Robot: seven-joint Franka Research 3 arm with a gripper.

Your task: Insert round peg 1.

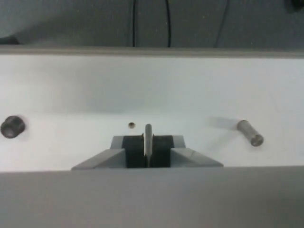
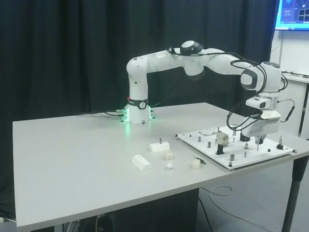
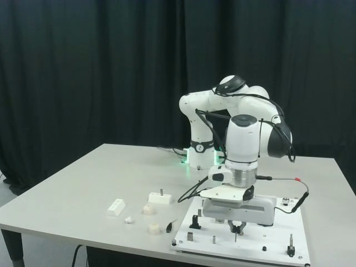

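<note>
Closest to the wrist lens I had the two grey fingers [image 1: 116,158] of the gripper [image 1: 147,159], pressed onto a thin grey round peg [image 1: 148,140] held between their black pads; the jaws were pinching it, with the peg's free end sticking out past the fingertips. Its long axis ran along the fingers, so roughly upright and pointing down at the white board [image 1: 85,95].

Just beside the peg's tip I saw a small round hole [image 1: 131,125] in the board, off to one side and not under the tip. My judgement: the coming move turned on that small sideways offset, then a straight descent.

A thicker grey cylinder [image 1: 250,132] and a black round knob [image 1: 12,126] stood well apart on either side of the fingers.

From the first room view, the gripper [image 2: 259,139] hung low over the board's right end [image 2: 270,153], tip near but, as far as I could tell, not touching.
</note>
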